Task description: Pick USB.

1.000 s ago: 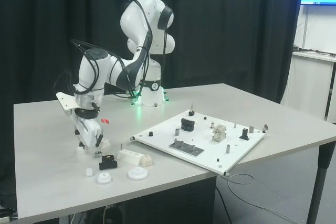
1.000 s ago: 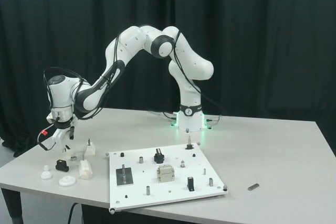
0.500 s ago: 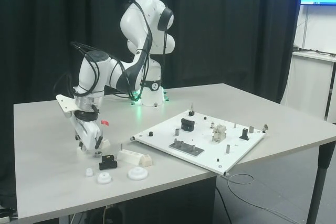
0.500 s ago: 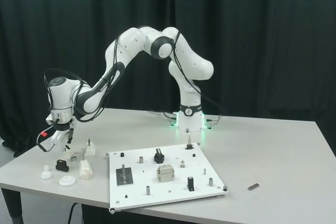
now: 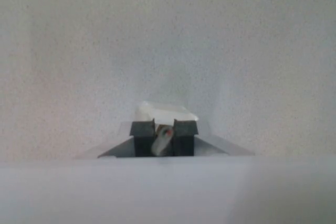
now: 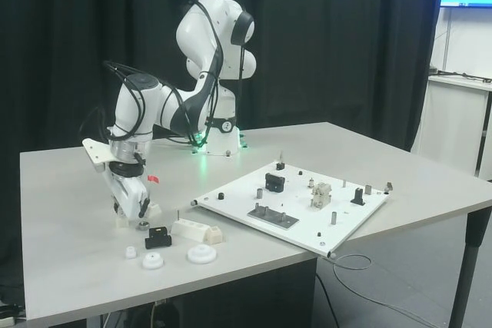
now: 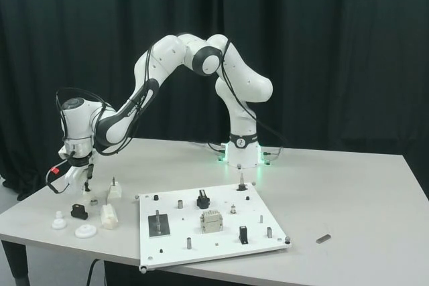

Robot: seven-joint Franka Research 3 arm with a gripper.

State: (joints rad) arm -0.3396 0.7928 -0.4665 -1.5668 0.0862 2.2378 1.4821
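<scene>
In the wrist view my gripper (image 5: 163, 141) is shut on a small grey USB plug (image 5: 160, 143), which sits between the two black fingertips (image 5: 142, 137). A white holder block (image 5: 165, 112) lies on the grey table just beyond the plug. In the room views the gripper (image 6: 131, 203) (image 7: 77, 180) hangs low over the table's left part, close beside the white holder (image 6: 151, 210) (image 7: 114, 191). The plug is too small to make out in the room views.
Near the gripper lie a black part (image 6: 157, 237), a white block (image 6: 198, 230) and white gears (image 6: 201, 253). A white board (image 6: 307, 228) with several fittings takes up the table's middle. A small grey piece (image 7: 323, 238) lies at the far side.
The wrist and gripper have risen slightly and shifted a little away from the white holder. Nothing else on the table has moved.
</scene>
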